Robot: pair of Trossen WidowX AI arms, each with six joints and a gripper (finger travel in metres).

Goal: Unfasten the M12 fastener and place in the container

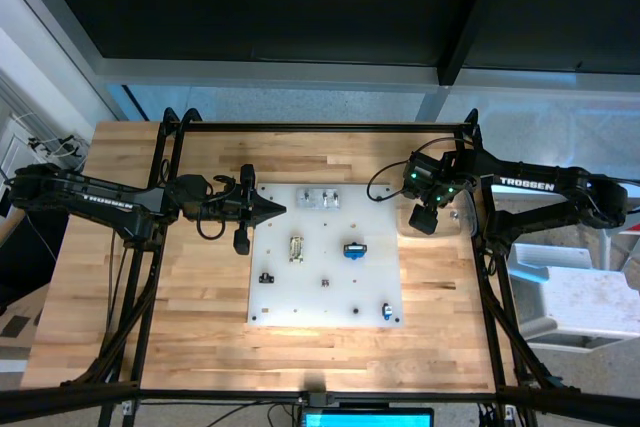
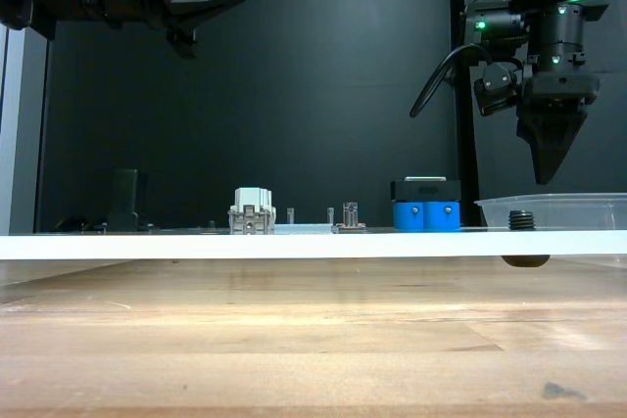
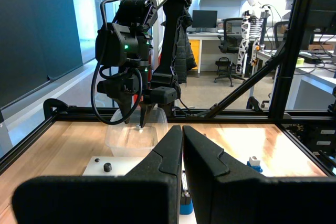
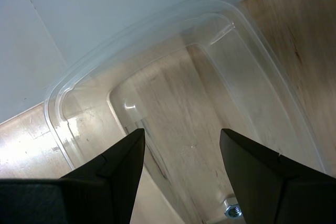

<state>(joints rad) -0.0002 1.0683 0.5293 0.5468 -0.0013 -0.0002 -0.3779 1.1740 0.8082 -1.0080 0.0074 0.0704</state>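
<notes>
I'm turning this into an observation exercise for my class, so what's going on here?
The right gripper hangs open over the clear container, which sits beside the white board's right edge. The small silver nut lies inside the container, and the black stud on the board shows bare ribs, so the unfastening and the drop look done. The left gripper is parked, shut and empty, above the board's left edge.

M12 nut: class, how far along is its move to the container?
Done: the stud stands bare, the nut lies in the container. In hand: nothing; the right gripper hangs above it, jaws open. The left gripper hovers shut over the board. Left: likely just retreat.
</notes>
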